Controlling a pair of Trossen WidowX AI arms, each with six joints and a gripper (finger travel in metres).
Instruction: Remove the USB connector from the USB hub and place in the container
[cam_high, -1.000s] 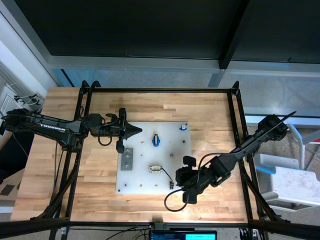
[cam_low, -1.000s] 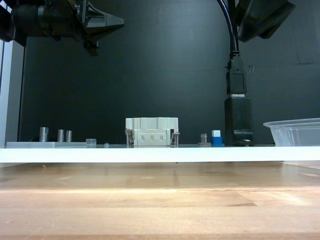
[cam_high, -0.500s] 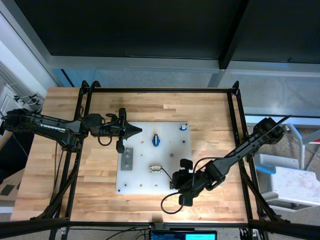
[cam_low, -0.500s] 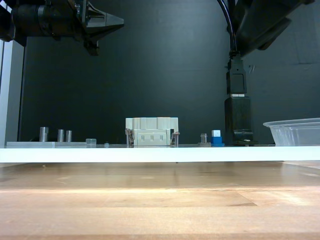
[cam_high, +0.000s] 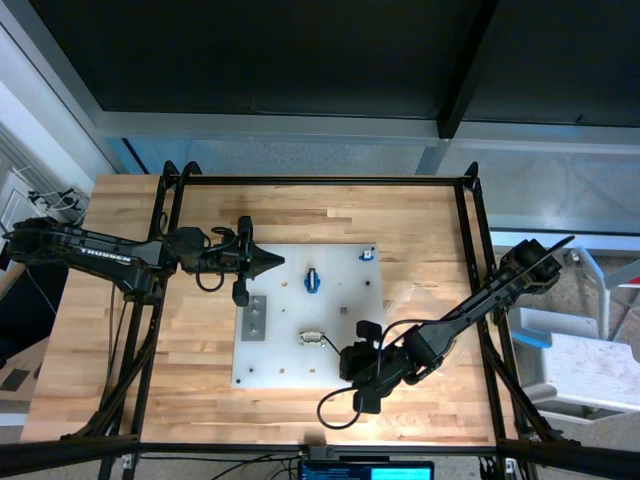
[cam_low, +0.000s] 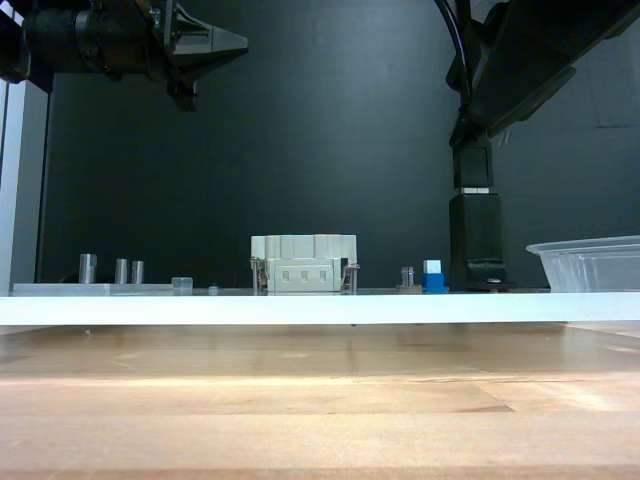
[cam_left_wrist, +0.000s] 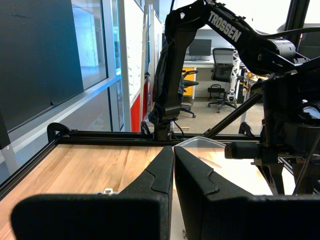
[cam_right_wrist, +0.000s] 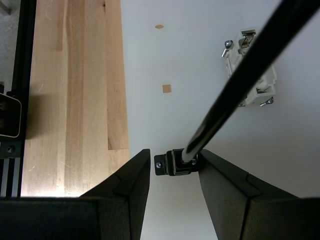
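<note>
Right gripper (cam_right_wrist: 173, 156): fingers parted, straddling the USB connector (cam_right_wrist: 232, 95) plugged into the USB hub (cam_low: 477, 240).
Left gripper (cam_left_wrist: 173, 165): fingers together, empty, raised over the board (cam_high: 345, 300) edge.
Container (cam_low: 590, 262): right of the board.

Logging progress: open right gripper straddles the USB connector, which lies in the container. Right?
No: the low view shows the USB connector plugged into the USB hub, not the container. Open right gripper straddles it; left gripper, shut, hovers above the board's left.

Table (cam_high: 420, 215) pale grained wood, slight sheen. Board (cam_high: 350, 300) smooth matt white. Container (cam_low: 590, 262) clear glossy plastic. USB connector (cam_right_wrist: 252, 70) cable glossy black. Left gripper (cam_high: 279, 262) above board's far-left part and right gripper (cam_high: 346, 363) over USB hub (cam_low: 476, 240): matt black plastic.
</note>
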